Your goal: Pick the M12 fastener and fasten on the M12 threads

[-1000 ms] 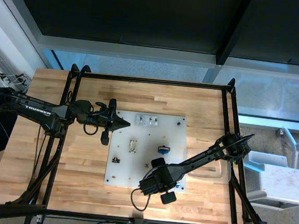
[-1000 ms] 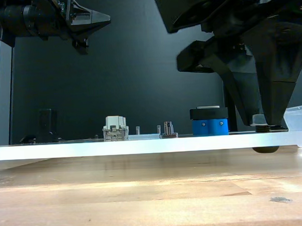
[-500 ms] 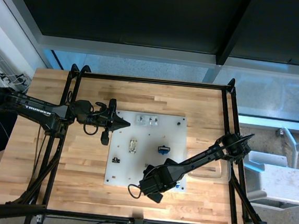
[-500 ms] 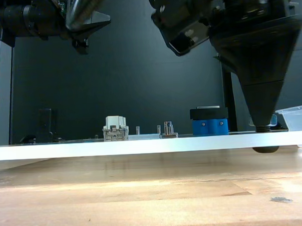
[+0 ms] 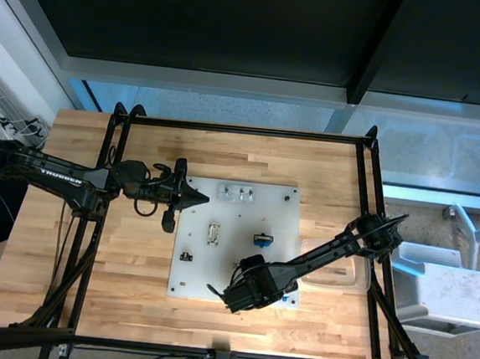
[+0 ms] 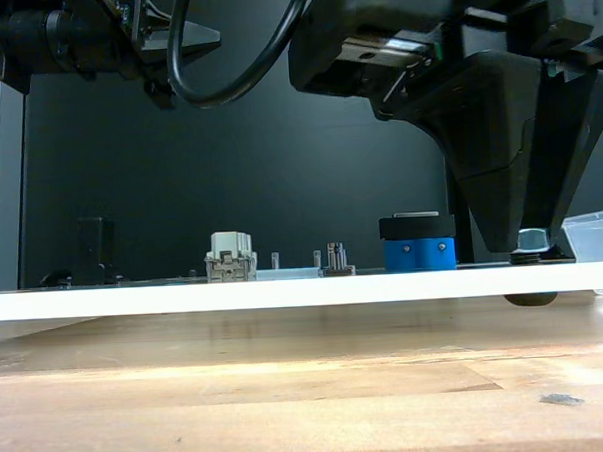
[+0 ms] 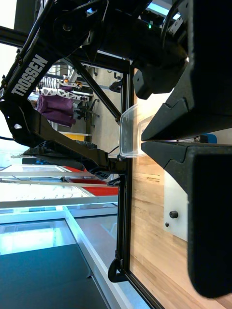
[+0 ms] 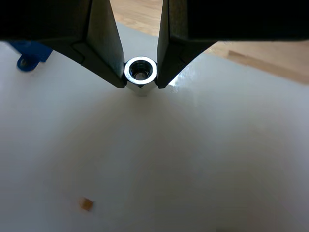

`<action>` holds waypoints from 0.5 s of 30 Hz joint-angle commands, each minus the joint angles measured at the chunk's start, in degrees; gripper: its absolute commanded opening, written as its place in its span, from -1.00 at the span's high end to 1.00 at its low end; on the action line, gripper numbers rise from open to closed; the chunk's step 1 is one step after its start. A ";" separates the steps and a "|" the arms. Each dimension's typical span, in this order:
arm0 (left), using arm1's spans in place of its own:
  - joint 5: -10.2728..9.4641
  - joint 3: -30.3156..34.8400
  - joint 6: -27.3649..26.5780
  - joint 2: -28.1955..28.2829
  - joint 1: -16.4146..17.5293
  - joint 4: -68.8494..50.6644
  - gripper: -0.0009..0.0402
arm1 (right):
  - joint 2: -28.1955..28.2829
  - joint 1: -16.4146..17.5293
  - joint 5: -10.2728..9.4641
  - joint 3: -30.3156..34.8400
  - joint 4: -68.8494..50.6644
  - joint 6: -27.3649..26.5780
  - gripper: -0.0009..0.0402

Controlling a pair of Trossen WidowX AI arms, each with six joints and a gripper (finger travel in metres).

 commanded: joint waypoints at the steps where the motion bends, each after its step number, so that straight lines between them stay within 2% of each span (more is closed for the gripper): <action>1: 0.00 0.00 0.02 0.00 0.00 0.00 0.96 | -0.04 -0.04 0.04 0.04 0.17 2.16 0.89; 7: 0.00 0.00 0.02 0.00 0.00 0.00 0.96 | -0.04 -0.09 0.04 0.04 0.28 8.15 0.89; 15: 0.00 0.00 0.02 0.00 0.02 0.00 0.96 | -0.04 -0.09 0.04 0.04 1.27 25.92 0.89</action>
